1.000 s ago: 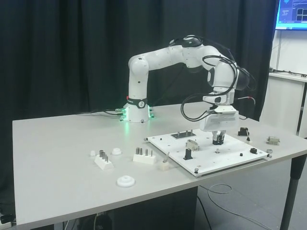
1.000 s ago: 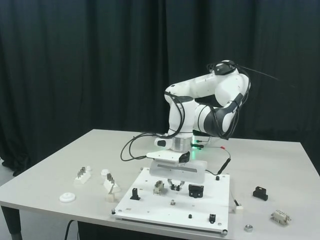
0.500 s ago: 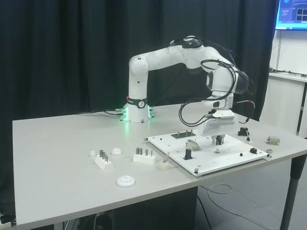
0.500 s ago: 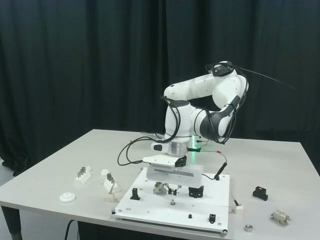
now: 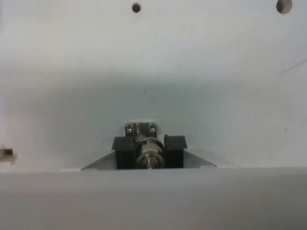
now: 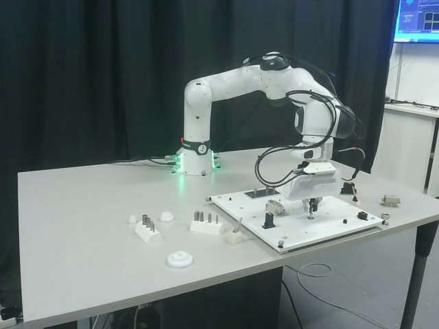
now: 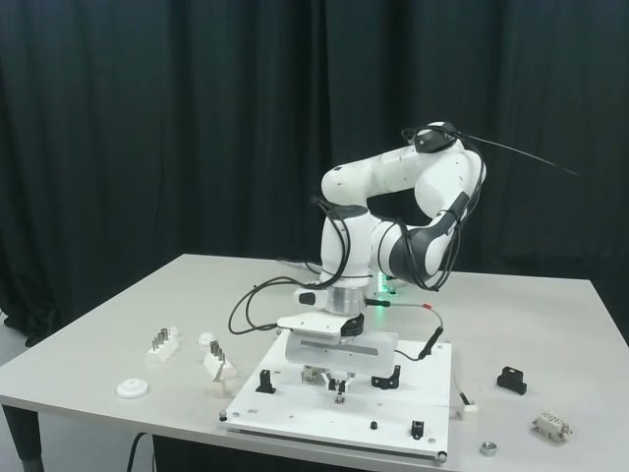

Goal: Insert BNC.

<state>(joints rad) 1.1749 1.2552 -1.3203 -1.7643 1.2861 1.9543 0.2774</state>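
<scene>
In the wrist view my gripper (image 5: 149, 162) is shut on the grey metal BNC connector (image 5: 146, 140), one black finger (image 5: 123, 152) on each side of it, over the white board (image 5: 153, 72). In the first room view the gripper (image 6: 312, 204) hangs low over the middle of the board (image 6: 322, 229), pointing straight down. The second room view shows the gripper (image 7: 337, 385) with the connector's tip (image 7: 338, 393) right at the board (image 7: 295, 418), where a small grey post stood. I cannot tell whether they touch.
On the board stand a black bracket (image 6: 269, 220), a metal connector block (image 6: 275, 206) and a black block (image 7: 385, 376). Left of the board are two white pin holders (image 6: 147, 228) (image 6: 206, 223) and a white disc (image 6: 180, 259). To its right lie a black part (image 7: 510, 380) and a grey plug (image 7: 550, 425).
The arm has carried the gripper and connector across the board towards its middle front and lowered them close to the surface.
</scene>
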